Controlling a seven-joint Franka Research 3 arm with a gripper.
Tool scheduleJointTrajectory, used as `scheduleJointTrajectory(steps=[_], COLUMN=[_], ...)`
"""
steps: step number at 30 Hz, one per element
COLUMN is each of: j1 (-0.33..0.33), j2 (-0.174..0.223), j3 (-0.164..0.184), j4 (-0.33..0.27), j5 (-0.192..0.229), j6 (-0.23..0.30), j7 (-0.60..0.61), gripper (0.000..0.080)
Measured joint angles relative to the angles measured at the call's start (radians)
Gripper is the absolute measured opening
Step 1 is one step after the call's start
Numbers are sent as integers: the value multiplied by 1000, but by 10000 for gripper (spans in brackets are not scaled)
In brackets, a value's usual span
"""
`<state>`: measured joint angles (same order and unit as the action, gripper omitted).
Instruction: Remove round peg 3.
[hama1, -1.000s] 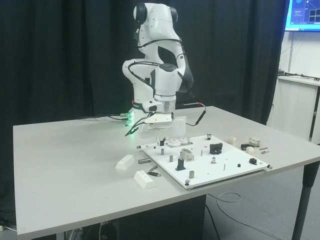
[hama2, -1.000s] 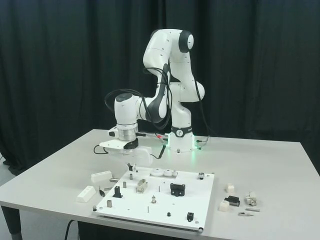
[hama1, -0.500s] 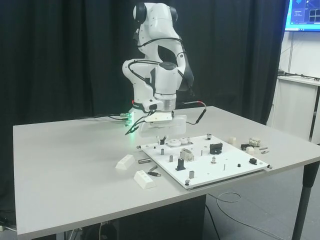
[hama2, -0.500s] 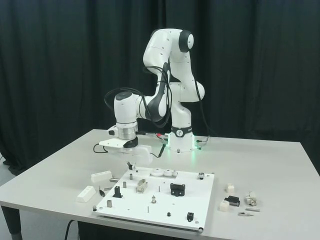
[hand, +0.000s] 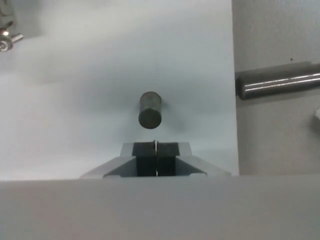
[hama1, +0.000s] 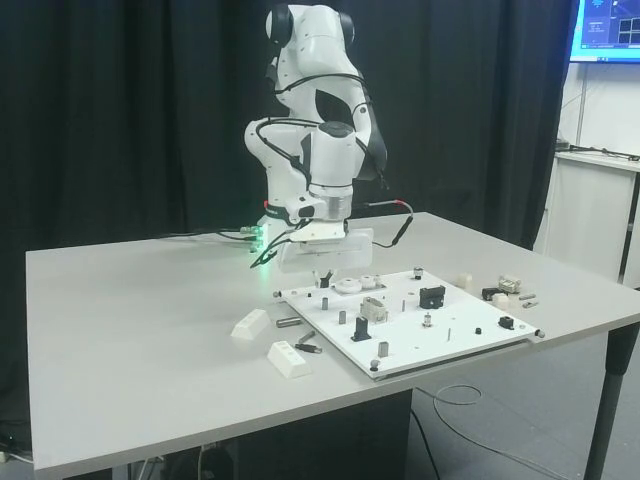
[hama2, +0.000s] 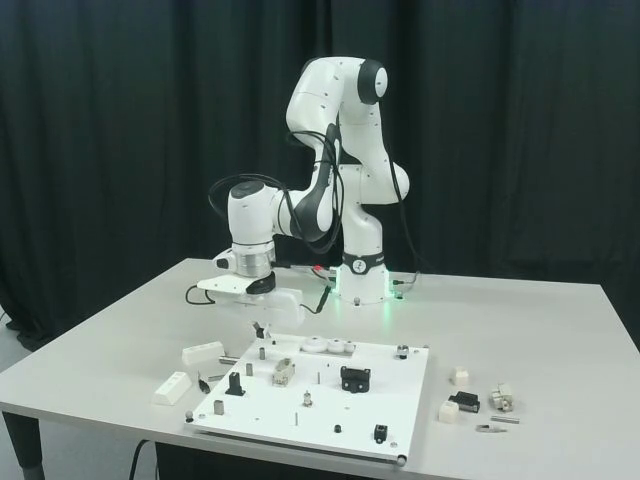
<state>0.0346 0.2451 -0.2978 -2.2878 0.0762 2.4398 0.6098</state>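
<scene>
1. Two white blocks (hama2: 188, 372) lie on the grey table (hama2: 560, 330), off the left edge of the white board (hama2: 400, 400) in the second room view.
2. Loose metal pin (hand: 277, 86) lies on the table just beside the board edge.
3. Round peg 3 (hand: 149, 110) stands upright in the board near its left back corner, also seen at (hama2: 262, 351).
4. Gripper (hand: 155, 146) clenched, fingertips pressed together, nothing between them; it hovers just above the peg, apart from it, slightly offset.
5. White arm (hama2: 330, 120) rises behind the board.
6. Small loose parts (hama2: 470, 400) lie right of the board.
</scene>
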Motion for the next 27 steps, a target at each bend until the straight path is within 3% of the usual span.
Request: scheduleJointTrajectory(steps=[27], j1=[0], j2=[-3], j3=[-3], j4=[11], j5=[-3], j6=[-17], j7=[0], gripper=[1])
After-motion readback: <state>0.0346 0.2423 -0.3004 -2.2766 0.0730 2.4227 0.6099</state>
